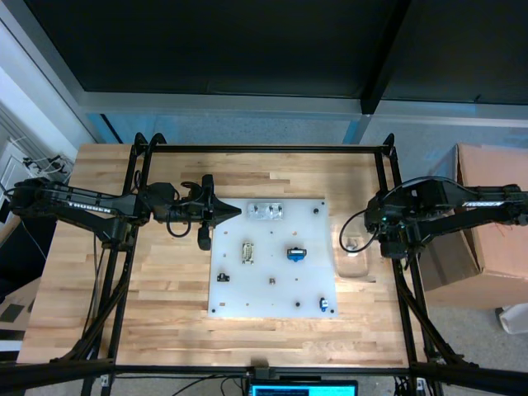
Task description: Pick the RJ45 connector and install on the taskboard
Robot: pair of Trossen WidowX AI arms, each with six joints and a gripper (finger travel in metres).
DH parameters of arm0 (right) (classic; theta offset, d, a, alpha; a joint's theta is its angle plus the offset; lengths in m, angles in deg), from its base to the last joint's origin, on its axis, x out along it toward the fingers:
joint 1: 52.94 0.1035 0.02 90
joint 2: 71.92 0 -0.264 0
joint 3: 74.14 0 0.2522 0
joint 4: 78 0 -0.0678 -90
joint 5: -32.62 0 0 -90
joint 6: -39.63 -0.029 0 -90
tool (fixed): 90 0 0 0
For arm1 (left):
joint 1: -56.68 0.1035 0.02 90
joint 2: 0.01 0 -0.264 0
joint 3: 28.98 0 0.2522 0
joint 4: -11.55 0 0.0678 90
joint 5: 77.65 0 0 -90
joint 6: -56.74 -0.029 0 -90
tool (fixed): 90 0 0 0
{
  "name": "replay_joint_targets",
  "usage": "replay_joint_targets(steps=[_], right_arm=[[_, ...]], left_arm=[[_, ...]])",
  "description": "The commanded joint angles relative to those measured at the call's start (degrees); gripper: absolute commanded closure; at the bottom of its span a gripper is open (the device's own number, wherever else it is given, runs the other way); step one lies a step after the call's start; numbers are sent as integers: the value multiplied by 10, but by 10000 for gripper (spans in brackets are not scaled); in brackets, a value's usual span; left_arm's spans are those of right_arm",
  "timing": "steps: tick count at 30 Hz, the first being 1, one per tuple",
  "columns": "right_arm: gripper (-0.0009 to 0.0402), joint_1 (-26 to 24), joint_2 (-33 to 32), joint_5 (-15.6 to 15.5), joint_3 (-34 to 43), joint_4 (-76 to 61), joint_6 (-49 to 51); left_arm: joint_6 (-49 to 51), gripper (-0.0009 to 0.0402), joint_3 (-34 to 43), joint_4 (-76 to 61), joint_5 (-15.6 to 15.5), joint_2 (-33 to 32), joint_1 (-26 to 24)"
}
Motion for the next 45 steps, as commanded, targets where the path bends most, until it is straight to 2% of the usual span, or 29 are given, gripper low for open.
replay_joint_targets(steps=[1,5,8,18,31,45], right_arm=[[223,22,-12,12,-6,12,-16],[228,54,-26,12,-20,30,-40],[229,60,-31,12,-38,44,-55],[229,66,-55,12,-82,91,-58],[229,69,-106,12,-86,120,-57],[229,69,-124,10,-120,165,-56]], left_arm=[[0,393,0,0,0,0,0],[0,393,0,0,0,0,0],[0,393,0,0,0,0,0],[0,393,0,0,0,0,0],[0,393,0,0,0,0,0],[0,393,0,0,0,0,0]])
